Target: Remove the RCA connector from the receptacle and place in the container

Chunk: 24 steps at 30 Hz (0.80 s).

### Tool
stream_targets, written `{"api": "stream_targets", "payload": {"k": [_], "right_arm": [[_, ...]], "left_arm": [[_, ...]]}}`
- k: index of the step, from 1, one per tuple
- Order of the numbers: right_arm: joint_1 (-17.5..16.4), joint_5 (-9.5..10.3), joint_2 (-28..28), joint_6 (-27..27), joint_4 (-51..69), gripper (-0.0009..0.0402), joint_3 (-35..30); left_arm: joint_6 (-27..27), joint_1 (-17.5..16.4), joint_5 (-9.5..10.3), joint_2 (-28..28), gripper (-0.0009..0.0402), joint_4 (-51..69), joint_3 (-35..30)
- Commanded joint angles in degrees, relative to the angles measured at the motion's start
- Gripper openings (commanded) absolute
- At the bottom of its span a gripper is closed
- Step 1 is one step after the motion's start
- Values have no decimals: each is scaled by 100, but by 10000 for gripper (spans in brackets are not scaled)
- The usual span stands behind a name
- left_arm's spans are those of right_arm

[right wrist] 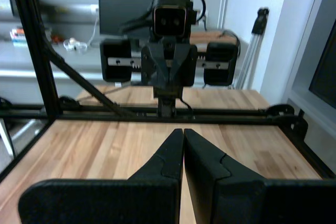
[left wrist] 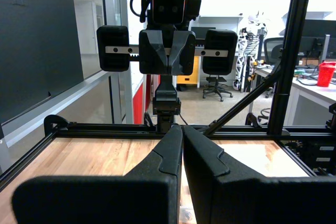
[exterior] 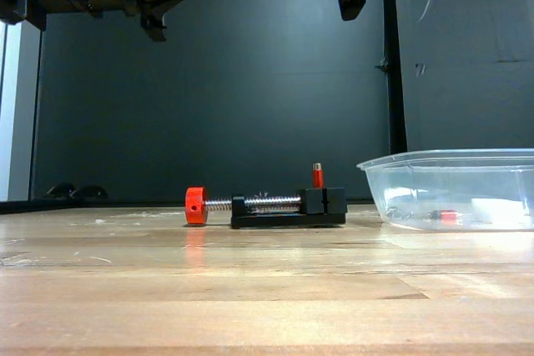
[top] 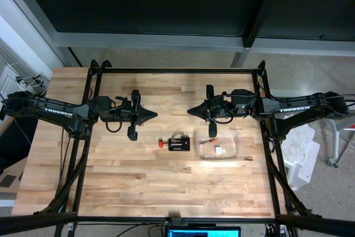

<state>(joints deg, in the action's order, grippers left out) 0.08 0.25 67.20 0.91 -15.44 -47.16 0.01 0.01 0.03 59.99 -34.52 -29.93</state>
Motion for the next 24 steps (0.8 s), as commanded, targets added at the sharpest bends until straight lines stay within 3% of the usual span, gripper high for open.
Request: {"api": "stream_targets", "payload": {"k": [1,16,24], "right_arm": [[4,-2,-37,-28,-210,0,140],[4,-63,-673,-162,-802,0,964],[4,-46,-686,-216,-1093,0,1237]], "left_arm": [[-2,-2,0,2,0,-2,-2],[-2,-2,0,2,0,-2,-2],[-2,0,0,2,0,-2,-2]]}}
